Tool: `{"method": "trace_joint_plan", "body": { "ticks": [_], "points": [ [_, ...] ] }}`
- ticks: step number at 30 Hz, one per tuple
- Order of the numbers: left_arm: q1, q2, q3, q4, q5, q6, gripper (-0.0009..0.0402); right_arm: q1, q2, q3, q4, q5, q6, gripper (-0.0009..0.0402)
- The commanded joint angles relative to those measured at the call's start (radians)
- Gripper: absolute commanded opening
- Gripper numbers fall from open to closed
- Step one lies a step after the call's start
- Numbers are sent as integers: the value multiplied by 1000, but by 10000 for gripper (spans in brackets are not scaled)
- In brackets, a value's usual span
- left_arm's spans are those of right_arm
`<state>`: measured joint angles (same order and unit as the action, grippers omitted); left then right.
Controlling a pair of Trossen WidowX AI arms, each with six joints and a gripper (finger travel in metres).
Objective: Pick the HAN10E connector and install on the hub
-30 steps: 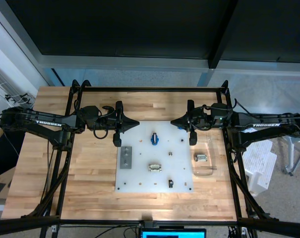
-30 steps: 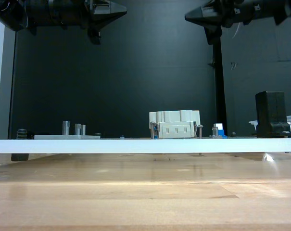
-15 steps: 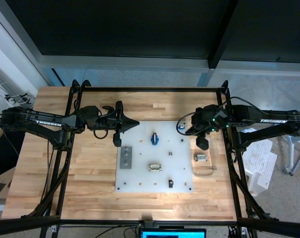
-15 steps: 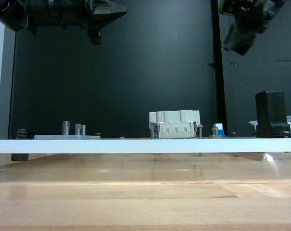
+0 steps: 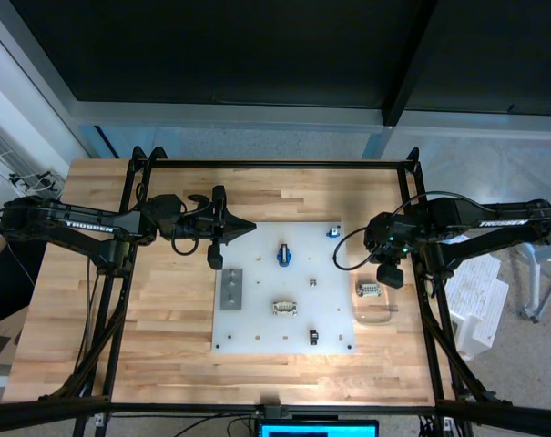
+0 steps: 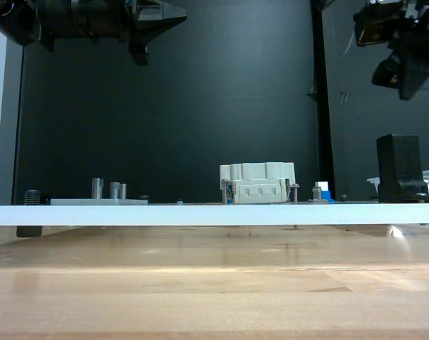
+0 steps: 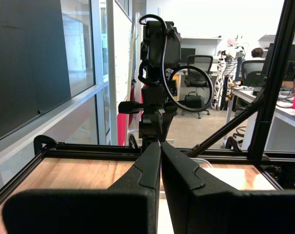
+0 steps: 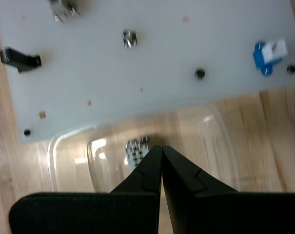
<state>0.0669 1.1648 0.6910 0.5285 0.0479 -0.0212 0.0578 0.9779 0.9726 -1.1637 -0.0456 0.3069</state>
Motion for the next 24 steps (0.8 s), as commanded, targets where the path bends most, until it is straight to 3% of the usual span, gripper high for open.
{"method": "trace_joint_plan", "body": {
  "ticks": [1, 13, 18, 24],
  "points": [
    [0, 0, 0, 0, 0, 0, 0, 26, 0, 0, -38, 1, 2, 0],
    [0, 0, 0, 0, 0, 0, 0, 127, 0, 0, -68, 1, -32, 0],
    [0, 0, 0, 0, 0, 0, 0, 130, 0, -1, -66, 0, 53, 0],
    [0, 0, 0, 0, 0, 0, 0, 130, 0, -2, -66, 0, 23, 0]
  ]
}}
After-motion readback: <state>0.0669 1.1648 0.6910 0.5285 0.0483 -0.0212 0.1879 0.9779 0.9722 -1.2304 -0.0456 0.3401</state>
